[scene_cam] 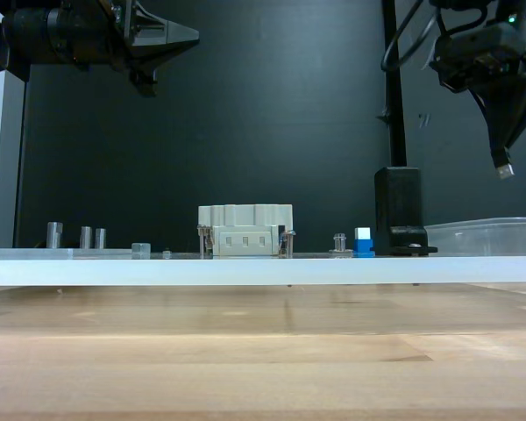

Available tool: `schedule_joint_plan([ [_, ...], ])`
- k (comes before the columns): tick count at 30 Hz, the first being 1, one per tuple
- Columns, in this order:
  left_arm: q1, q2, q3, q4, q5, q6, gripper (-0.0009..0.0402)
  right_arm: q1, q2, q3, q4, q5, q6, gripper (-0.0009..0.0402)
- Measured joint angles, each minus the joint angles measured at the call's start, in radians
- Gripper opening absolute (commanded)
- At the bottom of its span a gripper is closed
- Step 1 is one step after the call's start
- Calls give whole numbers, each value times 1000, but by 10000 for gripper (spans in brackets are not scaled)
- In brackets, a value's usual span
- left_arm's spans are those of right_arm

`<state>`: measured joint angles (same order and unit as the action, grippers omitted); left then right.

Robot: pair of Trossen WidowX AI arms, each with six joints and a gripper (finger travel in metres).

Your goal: Remove the USB connector from the USB hub and place in the container

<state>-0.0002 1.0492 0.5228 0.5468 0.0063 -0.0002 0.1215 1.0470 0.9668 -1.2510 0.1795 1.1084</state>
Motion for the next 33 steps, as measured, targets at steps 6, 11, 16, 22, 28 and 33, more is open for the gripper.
schedule_joint_plan([
  [6, 0, 0, 0, 0, 0, 0, 1, -4, 0, -42, 3, -23, 30, 0],
  [11, 0, 0, 0, 0, 0, 0, 1, -8, 1, -72, 8, -53, 40, 0],
  [16, 0, 0, 0, 0, 0, 0, 1, -9, 2, -77, 10, -53, 47, 0],
  [22, 0, 0, 0, 0, 0, 0, 1, -9, 2, -81, 10, -53, 47, 0],
  [28, 0, 0, 0, 0, 0, 0, 1, -10, 2, -81, 10, -53, 48, 12],
  [33, 0, 0, 0, 0, 0, 0, 1, -10, 2, -81, 9, -52, 48, 47],
])
